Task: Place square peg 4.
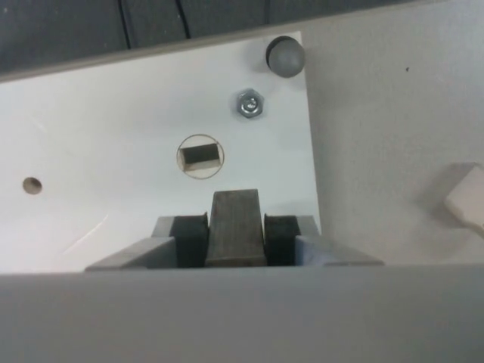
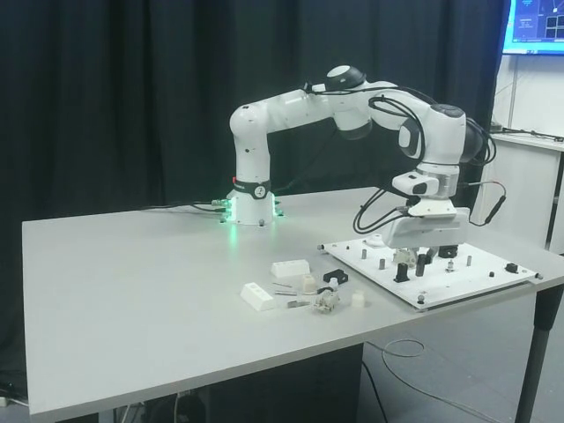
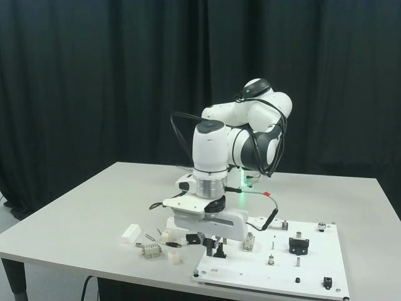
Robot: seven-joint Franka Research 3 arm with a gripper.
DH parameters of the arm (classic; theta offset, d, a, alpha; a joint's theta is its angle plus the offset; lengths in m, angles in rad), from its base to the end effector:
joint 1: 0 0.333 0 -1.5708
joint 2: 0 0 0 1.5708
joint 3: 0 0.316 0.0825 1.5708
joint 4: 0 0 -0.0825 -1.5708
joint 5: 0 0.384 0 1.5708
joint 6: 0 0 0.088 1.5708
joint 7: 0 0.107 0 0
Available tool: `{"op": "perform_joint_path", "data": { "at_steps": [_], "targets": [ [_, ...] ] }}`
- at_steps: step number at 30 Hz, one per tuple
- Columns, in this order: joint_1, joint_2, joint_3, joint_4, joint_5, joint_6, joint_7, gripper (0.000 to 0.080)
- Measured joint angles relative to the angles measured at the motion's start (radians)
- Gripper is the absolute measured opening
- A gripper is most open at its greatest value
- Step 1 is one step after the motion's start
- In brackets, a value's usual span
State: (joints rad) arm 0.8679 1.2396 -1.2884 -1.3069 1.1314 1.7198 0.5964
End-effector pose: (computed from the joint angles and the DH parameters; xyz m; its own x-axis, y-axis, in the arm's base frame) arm 0.7237 0.0861 0.2717 0.5843 -0.8116 0.0047 -0.8109 -0.5835 0.0452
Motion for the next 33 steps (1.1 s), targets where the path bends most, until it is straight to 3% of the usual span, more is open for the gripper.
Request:
{"op": "perform_joint_path", "data": {
  "at_steps": [24, 33],
  "targets": [
    [-0.008, 0.002, -0.001, -0.001, -0.002, 0.007, -0.008, 0.0154],
    [-0.015, 0.004, -0.008, -0.003, -0.034, 0.02, -0.023, 0.0154]
  ]
}}
